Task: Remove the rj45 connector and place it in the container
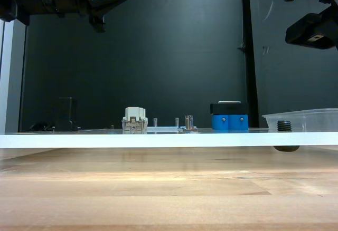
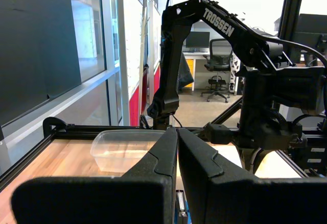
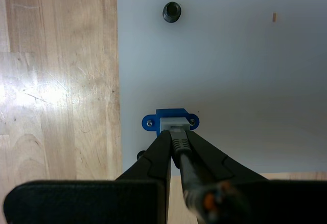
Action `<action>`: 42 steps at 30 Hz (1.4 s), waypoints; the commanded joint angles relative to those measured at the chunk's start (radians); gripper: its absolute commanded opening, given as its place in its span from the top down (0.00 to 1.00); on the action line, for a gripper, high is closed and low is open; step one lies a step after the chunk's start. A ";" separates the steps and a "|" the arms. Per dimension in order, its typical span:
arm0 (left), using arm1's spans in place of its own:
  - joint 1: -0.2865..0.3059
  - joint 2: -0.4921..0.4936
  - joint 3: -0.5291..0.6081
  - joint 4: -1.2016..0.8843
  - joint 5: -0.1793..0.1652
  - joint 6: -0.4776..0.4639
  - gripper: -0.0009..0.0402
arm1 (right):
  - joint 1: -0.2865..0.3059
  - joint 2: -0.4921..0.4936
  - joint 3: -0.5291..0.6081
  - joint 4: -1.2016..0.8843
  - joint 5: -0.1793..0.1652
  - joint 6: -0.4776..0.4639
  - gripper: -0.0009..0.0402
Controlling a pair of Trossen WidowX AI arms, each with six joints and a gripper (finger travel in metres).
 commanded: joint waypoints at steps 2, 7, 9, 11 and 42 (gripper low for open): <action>0.000 0.000 0.000 0.000 0.000 0.000 0.98 | 0.000 -0.012 0.014 -0.015 0.000 0.002 0.98; 0.000 0.000 0.000 0.000 0.000 0.000 0.98 | 0.000 -0.035 0.031 -0.046 -0.003 0.002 0.98; 0.000 0.000 0.000 0.000 0.000 0.000 0.98 | 0.000 -0.047 0.037 -0.055 -0.003 0.002 0.98; 0.000 0.000 0.000 0.000 0.000 0.000 0.98 | 0.000 -0.060 0.047 -0.068 -0.003 0.002 0.98; 0.000 0.000 0.000 0.000 0.000 0.000 0.98 | -0.201 -0.308 -0.006 -0.188 -0.027 -0.120 0.98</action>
